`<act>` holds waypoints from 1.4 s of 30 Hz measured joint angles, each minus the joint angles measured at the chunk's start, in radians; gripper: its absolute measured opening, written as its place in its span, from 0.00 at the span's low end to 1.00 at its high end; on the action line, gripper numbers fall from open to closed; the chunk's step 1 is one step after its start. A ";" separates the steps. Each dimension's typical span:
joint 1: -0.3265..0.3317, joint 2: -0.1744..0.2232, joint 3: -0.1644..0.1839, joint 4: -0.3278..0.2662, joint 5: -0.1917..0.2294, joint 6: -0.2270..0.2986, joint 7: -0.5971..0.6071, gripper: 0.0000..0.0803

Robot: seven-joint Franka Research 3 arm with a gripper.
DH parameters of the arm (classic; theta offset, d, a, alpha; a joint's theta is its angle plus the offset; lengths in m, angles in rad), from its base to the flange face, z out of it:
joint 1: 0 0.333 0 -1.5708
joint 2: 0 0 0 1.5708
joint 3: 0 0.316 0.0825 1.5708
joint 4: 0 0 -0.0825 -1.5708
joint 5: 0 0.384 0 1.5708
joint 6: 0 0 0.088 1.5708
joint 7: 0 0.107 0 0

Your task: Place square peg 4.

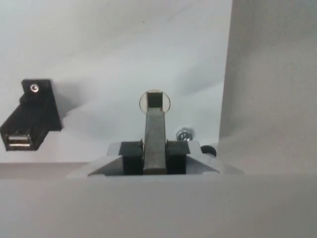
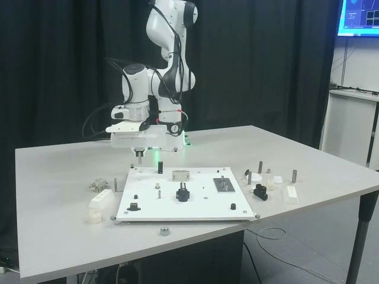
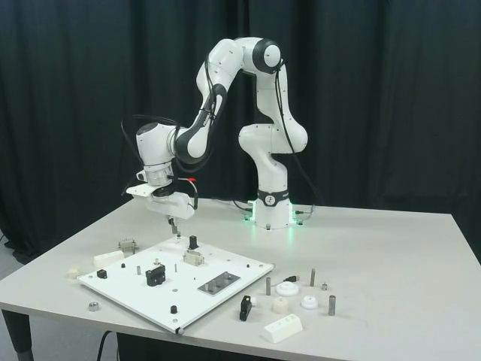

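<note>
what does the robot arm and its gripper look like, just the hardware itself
The arm is white with rounded shells and black bands at the joints. Black cables loop beside its wrist. A green light glows at its base. The gripper has a flat white body and two black finger pads in the wrist view.

Even overhead room light, bright on the grey table (image 2: pixel 59 177) and white board (image 3: pixel 225 265), black curtain (image 3: pixel 376 90) dim behind, soft shadows under small parts, green glow at the arm's base (image 3: pixel 272 222), wrist view soft and hazy, blurred near the fingers (image 1: pixel 130 157), faint shadow beside the black block (image 1: pixel 30 116).
</note>
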 joint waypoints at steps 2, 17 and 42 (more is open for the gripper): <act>0.000 -0.006 0.000 0.000 -0.006 -0.002 0.005 0.12; 0.005 -0.018 0.000 0.001 -0.019 -0.009 0.010 0.12; 0.012 -0.024 0.000 0.003 -0.034 -0.009 0.010 0.12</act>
